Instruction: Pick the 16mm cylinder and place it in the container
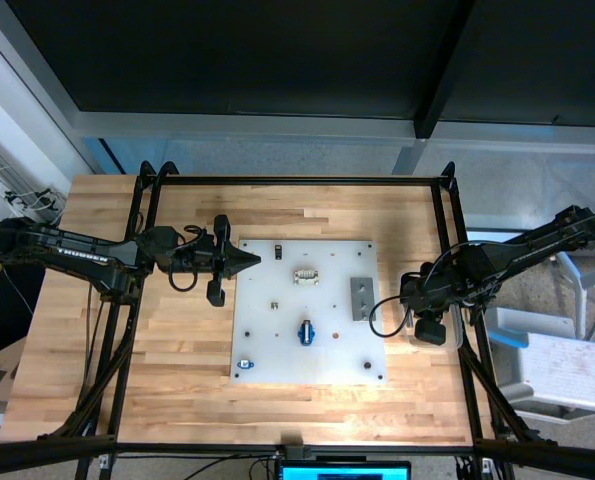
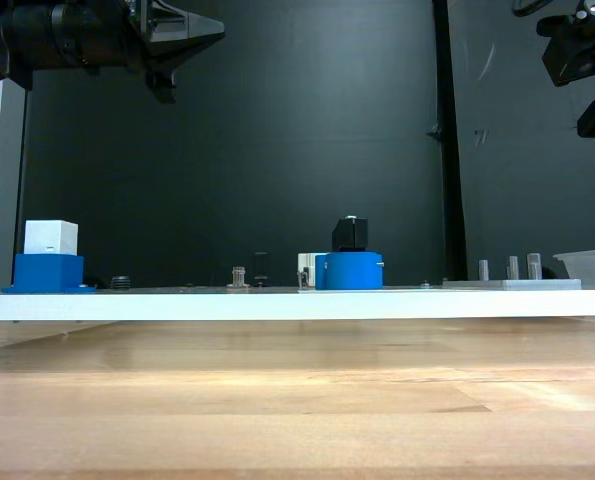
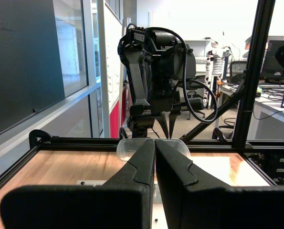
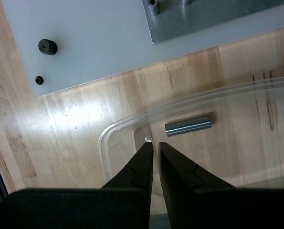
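step: placing looks done. the 16mm cylinder (image 4: 188,127) lies on its side on the floor of the container (image 4: 101,139), free of any grip. the right pincer (image 4: 155,144) hangs over one rounded end of the bin, near the peg, fingers drawn almost together with nothing between them. the left pincer (image 3: 155,142) is held high by the left edge of the white board (image 1: 277,340), closed up, empty.

next, as i judge it: only a clean lift of the right arm, clear of the rim.

views: only the right wrist view shows the peg inside. in the high view the right arm mostly covers the bin. the low view gives just the bin's rim above the bench (image 2: 277,400), contents unseen.
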Action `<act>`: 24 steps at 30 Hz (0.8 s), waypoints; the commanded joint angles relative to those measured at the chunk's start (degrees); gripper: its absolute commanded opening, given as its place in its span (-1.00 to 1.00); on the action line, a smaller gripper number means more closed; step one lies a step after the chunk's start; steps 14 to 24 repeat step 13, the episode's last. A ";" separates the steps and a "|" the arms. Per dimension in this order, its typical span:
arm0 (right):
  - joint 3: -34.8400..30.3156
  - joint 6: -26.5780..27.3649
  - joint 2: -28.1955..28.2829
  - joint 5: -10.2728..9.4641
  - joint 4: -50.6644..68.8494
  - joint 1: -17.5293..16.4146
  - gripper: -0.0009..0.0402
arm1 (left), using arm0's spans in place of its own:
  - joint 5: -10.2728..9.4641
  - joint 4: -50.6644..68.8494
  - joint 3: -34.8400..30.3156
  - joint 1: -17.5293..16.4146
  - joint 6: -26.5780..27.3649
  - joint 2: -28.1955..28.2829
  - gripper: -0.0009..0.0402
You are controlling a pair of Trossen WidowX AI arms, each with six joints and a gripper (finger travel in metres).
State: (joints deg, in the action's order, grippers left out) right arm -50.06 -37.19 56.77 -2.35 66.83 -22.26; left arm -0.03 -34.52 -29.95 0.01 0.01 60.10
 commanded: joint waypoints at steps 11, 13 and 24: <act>0.00 0.04 0.02 0.96 -0.02 0.00 -0.88 | 0.00 -0.02 0.00 -0.02 0.00 0.00 -0.96; 0.00 0.00 0.02 1.44 0.00 -0.02 -0.88 | 0.00 -0.02 0.00 0.00 0.00 0.00 -0.96; 0.00 0.00 0.02 1.44 0.00 -0.02 -0.88 | 0.00 -0.02 0.00 0.00 0.00 0.00 -0.96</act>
